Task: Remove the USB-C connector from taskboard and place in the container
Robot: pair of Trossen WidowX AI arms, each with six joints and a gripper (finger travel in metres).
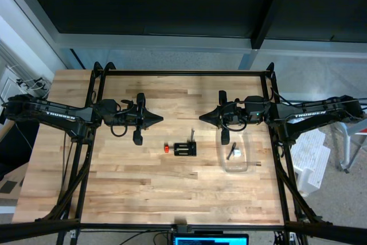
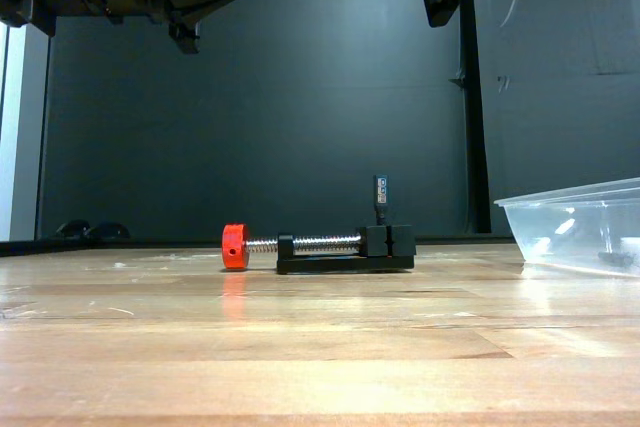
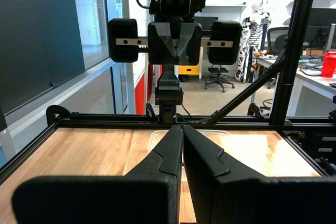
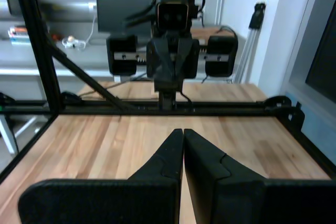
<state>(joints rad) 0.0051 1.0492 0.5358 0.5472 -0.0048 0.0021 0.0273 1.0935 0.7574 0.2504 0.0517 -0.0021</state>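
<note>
Up high over the table, the left claw [image 1: 161, 119] and right claw [image 1: 201, 118] are shut tight, holding nothing. The plug [image 1: 230, 154] lies in the tray [image 1: 235, 171], so I think both claws should just wait up there.

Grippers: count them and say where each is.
2. The left gripper hangs high over the table, left of the black clamp block, jaws shut. The right gripper hangs high to the block's right, near the clear tray, jaws shut.

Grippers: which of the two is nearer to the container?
The right gripper, shut, high near the container; the left gripper, also shut, hangs beyond the taskboard, farther away.
</note>
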